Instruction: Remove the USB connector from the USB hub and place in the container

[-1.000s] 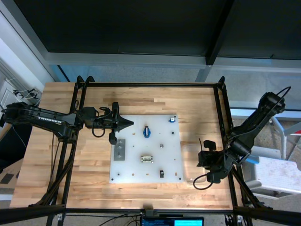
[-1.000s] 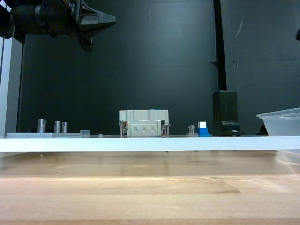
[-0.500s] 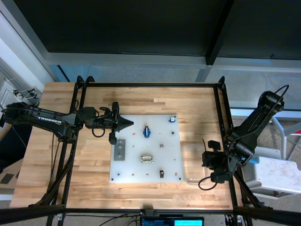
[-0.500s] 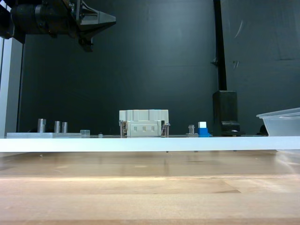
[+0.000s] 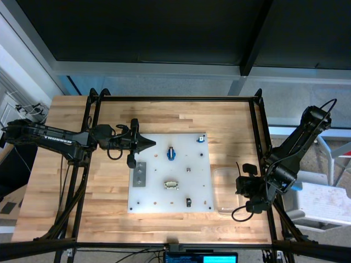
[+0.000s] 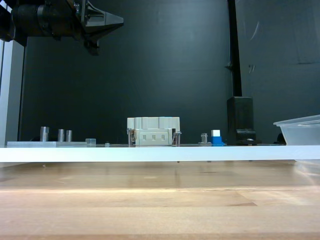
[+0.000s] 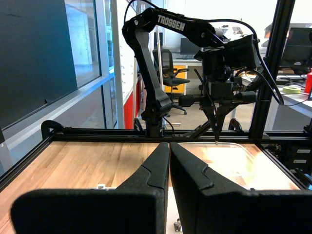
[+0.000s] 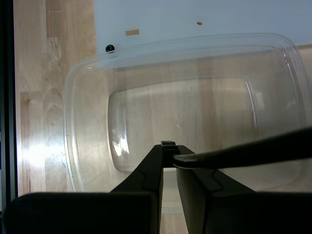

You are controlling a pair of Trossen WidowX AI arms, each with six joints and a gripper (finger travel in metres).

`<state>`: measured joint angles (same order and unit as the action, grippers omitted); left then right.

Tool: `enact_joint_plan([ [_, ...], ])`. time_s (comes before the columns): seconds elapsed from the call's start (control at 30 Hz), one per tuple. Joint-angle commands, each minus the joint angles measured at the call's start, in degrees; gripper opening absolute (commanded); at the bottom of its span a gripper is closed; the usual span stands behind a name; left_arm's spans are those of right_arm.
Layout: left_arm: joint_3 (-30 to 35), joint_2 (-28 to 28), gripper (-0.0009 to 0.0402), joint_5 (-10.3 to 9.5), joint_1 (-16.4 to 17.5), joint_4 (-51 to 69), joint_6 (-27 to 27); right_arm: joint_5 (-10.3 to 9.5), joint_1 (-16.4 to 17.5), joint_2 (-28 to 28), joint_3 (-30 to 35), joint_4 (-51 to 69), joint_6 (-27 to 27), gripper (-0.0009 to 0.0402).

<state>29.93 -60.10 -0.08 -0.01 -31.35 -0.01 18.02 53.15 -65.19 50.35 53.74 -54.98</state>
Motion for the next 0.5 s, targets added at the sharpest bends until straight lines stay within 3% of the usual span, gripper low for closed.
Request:
enact_joint_plan([
  [0.03, 0.0, 0.0, 0.0001, 0.02, 0.0, 0.0, 0.0, 0.04, 0.1, 0.0, 0.0, 0.0, -0.3, 0.0055],
  [0.3, 0.0, 0.0, 0.0001, 0.02, 0.0, 0.0, 0.0, -0.02, 0.2, 0.0, 0.0, 0.0, -1.6, 0.0143],
  [0.5, 0.0, 0.0, 0.0001, 0.02, 0.0, 0.0, 0.0, 0.00, 0.2, 0.0, 0.0, 0.0, -1.8, 0.0181],
])
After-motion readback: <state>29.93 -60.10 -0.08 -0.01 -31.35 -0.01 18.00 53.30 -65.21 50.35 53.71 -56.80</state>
